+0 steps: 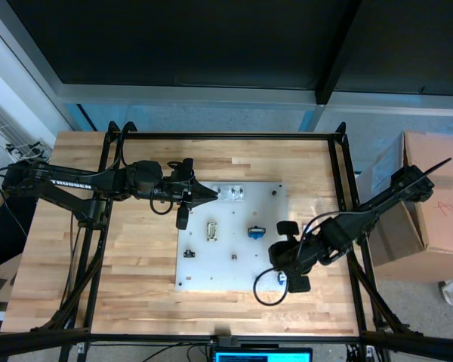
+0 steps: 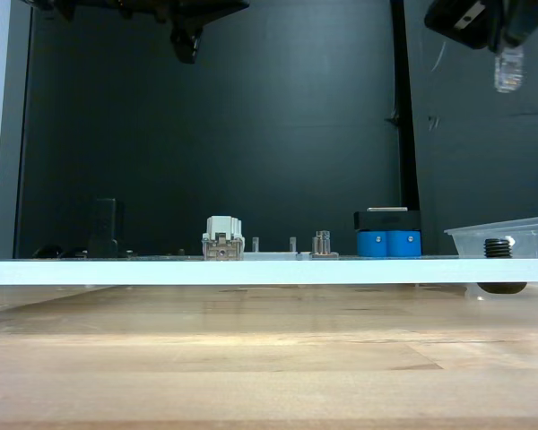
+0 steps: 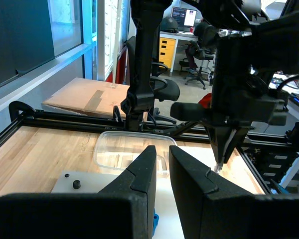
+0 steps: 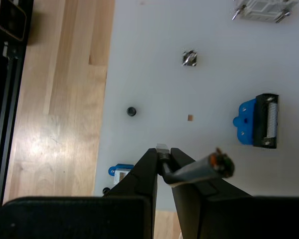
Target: Pick the RJ45 connector and install on the taskboard
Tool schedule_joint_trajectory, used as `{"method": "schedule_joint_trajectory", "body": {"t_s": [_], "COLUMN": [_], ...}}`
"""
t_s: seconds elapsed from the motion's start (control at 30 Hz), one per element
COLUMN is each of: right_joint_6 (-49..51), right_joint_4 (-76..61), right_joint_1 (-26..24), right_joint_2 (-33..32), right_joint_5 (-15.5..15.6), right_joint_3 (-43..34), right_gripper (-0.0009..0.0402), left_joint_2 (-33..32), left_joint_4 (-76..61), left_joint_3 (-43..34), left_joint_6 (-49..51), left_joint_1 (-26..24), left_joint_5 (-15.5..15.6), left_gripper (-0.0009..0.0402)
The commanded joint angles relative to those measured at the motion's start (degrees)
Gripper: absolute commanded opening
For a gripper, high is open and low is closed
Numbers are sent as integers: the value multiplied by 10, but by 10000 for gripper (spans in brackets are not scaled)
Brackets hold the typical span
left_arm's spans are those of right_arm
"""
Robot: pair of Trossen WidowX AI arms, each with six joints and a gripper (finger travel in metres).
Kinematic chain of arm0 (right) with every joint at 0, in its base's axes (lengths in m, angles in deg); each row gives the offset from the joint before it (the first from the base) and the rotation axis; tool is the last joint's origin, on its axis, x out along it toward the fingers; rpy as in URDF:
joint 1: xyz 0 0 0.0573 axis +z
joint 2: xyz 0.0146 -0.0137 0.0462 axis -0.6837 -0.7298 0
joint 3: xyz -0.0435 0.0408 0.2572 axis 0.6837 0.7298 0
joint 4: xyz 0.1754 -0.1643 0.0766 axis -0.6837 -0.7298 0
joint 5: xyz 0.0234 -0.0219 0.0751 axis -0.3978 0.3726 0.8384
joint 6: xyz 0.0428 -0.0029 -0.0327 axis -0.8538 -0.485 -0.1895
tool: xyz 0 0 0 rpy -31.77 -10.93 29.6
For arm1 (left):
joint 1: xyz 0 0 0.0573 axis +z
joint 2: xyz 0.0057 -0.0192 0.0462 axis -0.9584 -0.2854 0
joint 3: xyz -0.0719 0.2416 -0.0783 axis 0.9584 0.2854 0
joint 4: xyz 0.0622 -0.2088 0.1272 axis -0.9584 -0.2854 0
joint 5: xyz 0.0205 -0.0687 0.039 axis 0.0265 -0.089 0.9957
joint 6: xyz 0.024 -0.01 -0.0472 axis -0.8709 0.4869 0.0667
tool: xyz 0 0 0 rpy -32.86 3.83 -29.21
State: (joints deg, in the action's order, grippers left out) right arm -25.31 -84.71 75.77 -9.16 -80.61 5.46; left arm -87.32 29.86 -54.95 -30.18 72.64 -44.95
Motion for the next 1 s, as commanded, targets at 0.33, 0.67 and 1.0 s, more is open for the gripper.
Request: {"method": "schedule_joint_trajectory", "body": {"t_s": [0.33, 0.67, 1.0], "right_joint_6": [-35, -50, -61], "right_joint_4": [4, 8, 29], "right_joint_1": [59, 64, 67], "right_joint_2": [-44, -48, -62], "right_joint_5": [-16, -15, -15], "right_joint_3": [3, 29, 39], "right_gripper": [0, 0, 0], "left_joint_2": [-1, -1, -1], "left_joint_4": [-1, -1, -1], "left_joint_3": [-1, -1, -1], "left_joint_6": [0, 0, 0], "left_joint_1": [0, 0, 0], "left_joint_5": [0, 0, 0], "left_gripper": [34, 32, 33]}}
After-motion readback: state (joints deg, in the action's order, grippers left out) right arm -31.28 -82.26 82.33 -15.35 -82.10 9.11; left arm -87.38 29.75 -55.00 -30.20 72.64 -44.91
